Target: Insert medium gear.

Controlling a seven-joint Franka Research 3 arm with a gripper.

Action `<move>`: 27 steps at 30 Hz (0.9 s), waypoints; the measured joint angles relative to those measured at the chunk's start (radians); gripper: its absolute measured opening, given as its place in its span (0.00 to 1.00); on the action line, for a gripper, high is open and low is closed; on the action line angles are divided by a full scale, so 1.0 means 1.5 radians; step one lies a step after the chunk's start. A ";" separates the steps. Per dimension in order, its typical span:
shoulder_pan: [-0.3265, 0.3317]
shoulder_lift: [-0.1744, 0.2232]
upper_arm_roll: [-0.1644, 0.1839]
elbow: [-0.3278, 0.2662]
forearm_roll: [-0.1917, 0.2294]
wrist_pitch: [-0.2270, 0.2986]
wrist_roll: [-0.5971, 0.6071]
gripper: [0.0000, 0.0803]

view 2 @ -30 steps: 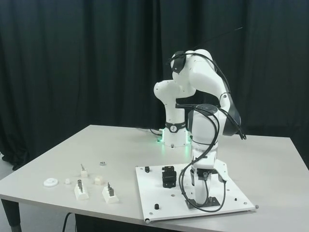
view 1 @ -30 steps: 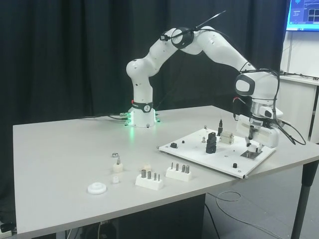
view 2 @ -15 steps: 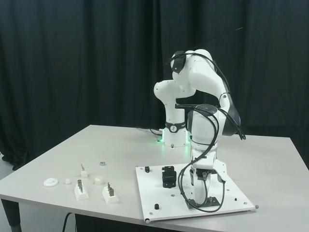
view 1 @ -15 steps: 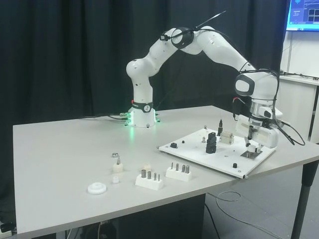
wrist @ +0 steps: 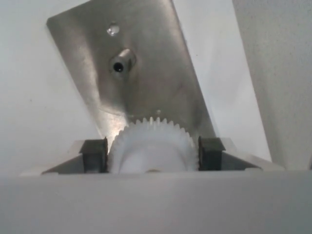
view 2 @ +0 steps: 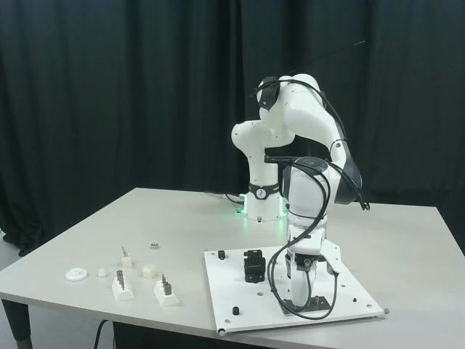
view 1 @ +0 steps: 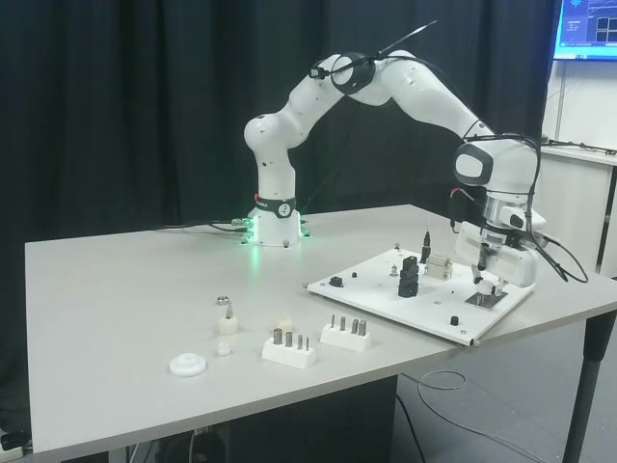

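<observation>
My pincer (wrist: 152, 155) is closed on the medium gear (wrist: 152, 148), a white toothed wheel clamped between my two black fingertips (wrist: 93, 155), one pad pressed to each side of its rim. I hold the gear just above the grey metal plate (wrist: 146, 73), and my wrist view shows a short metal peg (wrist: 122, 60) standing up from that plate some way off from the gear, with a small hole (wrist: 112, 30) a little beyond it; the gear is not on the peg. From the first room view my pincer (view 1: 485, 286) hangs over the metal plate (view 1: 487, 301), which lies near the outer corner of the white board (view 1: 376, 299) on the grey table (view 1: 125, 289). A black block (view 1: 409, 277) stands on the board near its middle. From the second room view my arm bends down over the board (view 2: 225, 291) with my pincer (view 2: 304, 297) close above it. Well apart on the table lie a large white gear (view 1: 188, 365) and two white holders (view 1: 289, 349) with upright pins.
</observation>
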 joint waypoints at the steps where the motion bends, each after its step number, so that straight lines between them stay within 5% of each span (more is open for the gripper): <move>1: 0.000 0.000 0.000 0.000 0.000 0.000 0.001 0.50; 27: -0.002 0.001 0.000 -0.003 -0.004 0.011 0.008 0.50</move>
